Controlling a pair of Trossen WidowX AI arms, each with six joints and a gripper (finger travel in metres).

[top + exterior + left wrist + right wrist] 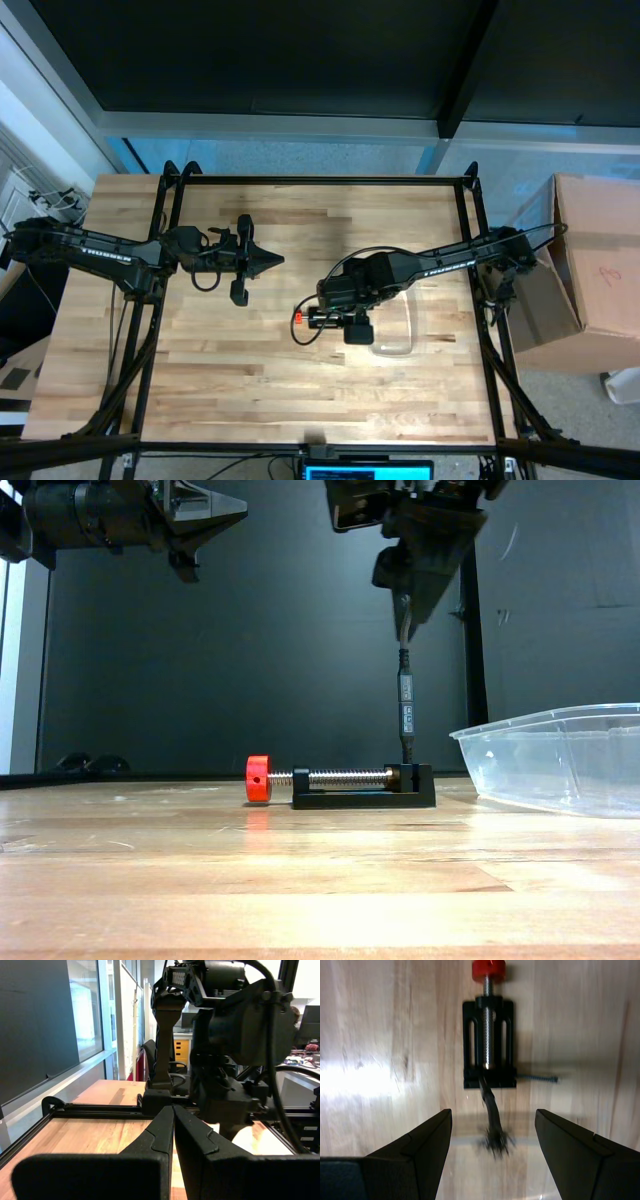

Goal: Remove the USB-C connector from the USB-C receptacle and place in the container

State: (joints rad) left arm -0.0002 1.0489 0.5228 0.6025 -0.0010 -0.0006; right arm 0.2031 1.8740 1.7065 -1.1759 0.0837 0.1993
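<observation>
A black vise (365, 788) with a red knob (258, 778) sits on the table and holds the USB-C receptacle. The USB-C connector (405, 712) stands upright with its lower end in that seat, and its short cable rises toward my right gripper (408, 600). In the right wrist view the right gripper (493, 1112) is open, its fingers wide on either side of the cable (491, 1110) above the vise (488, 1045). My left gripper (272, 260) hangs high over the left middle of the table, shut and empty, as its wrist view (173, 1110) shows.
A clear plastic container (560, 755) stands just right of the vise, its rim (400, 345) under the right arm. A cardboard box (590, 270) sits off the table's right edge. Black frame rails (310, 180) border the table.
</observation>
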